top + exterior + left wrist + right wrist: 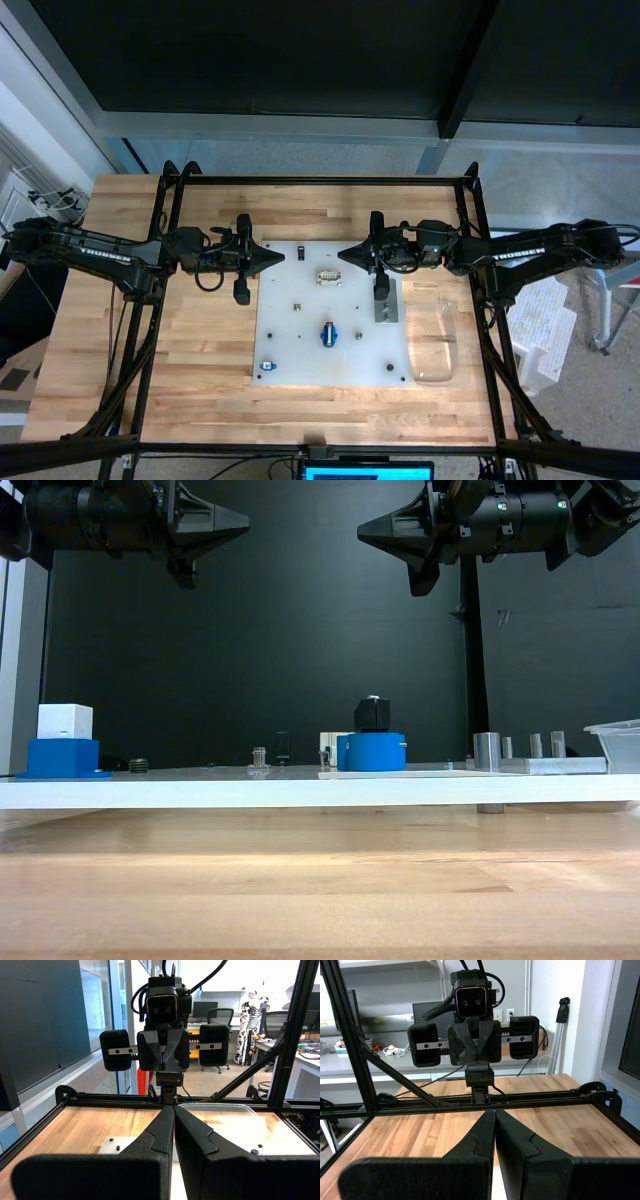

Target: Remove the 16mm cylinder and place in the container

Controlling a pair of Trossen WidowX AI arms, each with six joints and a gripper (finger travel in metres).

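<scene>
Tabletop (pixel 200 370) holds the container (pixel 435 340) beside the board (pixel 300 340); left gripper (pixel 283 258) and right gripper (pixel 341 255) hover overhead, jaws closed.

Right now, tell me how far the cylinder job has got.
Done: nothing. The 16mm cylinder stands upright on the white board, and the container beside the board's right edge looks empty. In hand: nothing; the left gripper and right gripper hang high over the board's far part, fingers shut and empty. Left: grasp the cylinder, lift it out, drop it in the container.
</scene>
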